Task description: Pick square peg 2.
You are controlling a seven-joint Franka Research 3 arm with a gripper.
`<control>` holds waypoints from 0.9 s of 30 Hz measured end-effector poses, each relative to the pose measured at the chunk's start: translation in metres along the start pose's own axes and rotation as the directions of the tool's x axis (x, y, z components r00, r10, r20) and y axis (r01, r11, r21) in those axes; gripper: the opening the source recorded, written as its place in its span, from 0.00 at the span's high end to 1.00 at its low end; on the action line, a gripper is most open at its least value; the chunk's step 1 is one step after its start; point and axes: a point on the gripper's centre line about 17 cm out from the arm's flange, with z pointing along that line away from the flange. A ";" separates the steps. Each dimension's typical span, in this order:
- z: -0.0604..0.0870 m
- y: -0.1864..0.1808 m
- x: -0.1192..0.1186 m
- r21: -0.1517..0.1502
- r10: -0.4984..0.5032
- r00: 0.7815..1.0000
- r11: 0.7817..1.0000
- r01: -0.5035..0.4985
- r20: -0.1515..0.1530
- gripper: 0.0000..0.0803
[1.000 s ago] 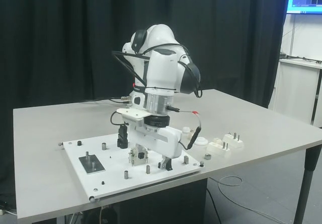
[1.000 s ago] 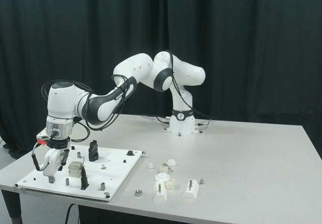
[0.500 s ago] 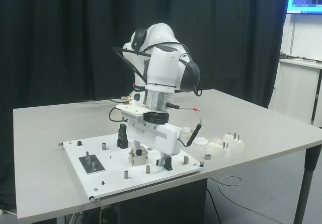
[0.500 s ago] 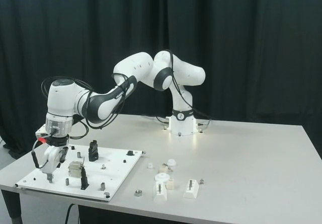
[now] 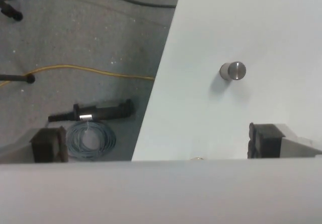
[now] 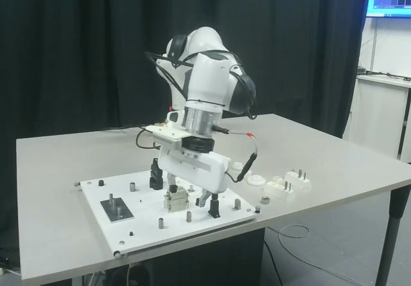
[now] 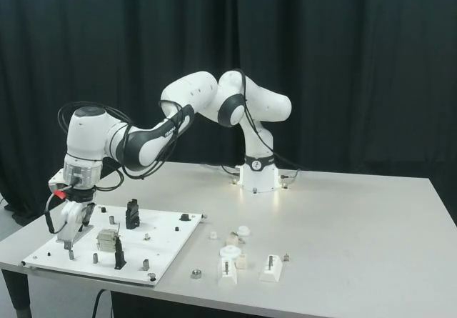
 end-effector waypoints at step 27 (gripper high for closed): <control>-0.012 0.001 0.003 -0.016 -0.012 1.000 1.000 0.012 -0.011 0.00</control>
